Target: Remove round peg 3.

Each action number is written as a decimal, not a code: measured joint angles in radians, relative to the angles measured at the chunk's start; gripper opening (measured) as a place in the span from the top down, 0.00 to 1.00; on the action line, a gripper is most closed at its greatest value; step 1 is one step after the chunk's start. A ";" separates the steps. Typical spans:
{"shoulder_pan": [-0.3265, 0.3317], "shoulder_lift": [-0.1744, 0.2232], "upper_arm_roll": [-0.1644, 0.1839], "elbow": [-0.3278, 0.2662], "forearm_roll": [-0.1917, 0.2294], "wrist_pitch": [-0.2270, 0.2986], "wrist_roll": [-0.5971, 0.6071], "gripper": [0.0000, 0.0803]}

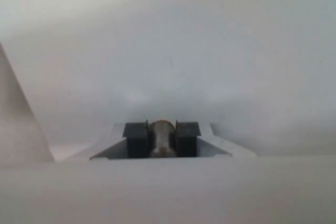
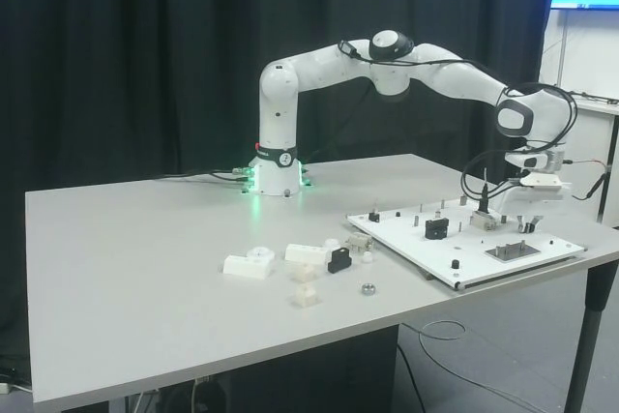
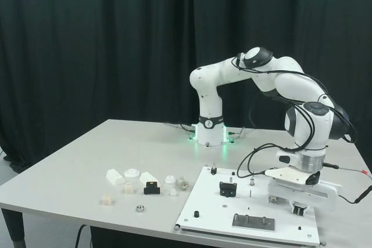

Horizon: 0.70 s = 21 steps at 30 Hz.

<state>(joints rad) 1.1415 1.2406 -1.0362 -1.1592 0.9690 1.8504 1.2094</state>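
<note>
The peg (image 1: 161,139) looks like dull, smooth metal, held between matt black pads (image 1: 136,139). The board (image 2: 464,249) is smooth and white; the arm (image 3: 273,79) is glossy white plastic. Black cloth curtain (image 3: 87,45) hangs behind.

Small white blocks (image 2: 249,264), a black clip (image 2: 338,260) and a nut (image 2: 368,287) lie on the grey table (image 2: 126,239).

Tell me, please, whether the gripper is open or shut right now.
Shut on the round peg: in the wrist view both black fingers press its sides.

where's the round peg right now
In the wrist view the round peg sits clamped between the black fingertips of the gripper, above the white board.
</note>
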 joint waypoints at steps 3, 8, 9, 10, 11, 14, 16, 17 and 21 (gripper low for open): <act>0.000 0.000 0.000 0.000 0.000 0.000 0.000 0.87; 0.000 0.000 0.001 -0.001 0.000 0.001 0.001 0.87; 0.000 0.000 0.001 -0.001 0.000 0.001 0.001 0.87; 0.000 0.000 0.001 -0.002 0.001 0.002 0.001 0.87; 0.001 0.000 0.001 -0.002 0.001 0.002 0.002 0.87; 0.001 -0.001 0.000 -0.003 0.001 0.002 0.003 0.87; 0.002 -0.001 0.000 -0.004 0.001 0.003 0.003 0.87; 0.002 -0.001 0.000 -0.005 0.001 0.003 0.003 0.87; 0.004 -0.002 0.000 -0.007 0.001 0.005 0.003 0.87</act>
<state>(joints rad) 1.1454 1.2383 -1.0358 -1.1665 0.9696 1.8554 1.2129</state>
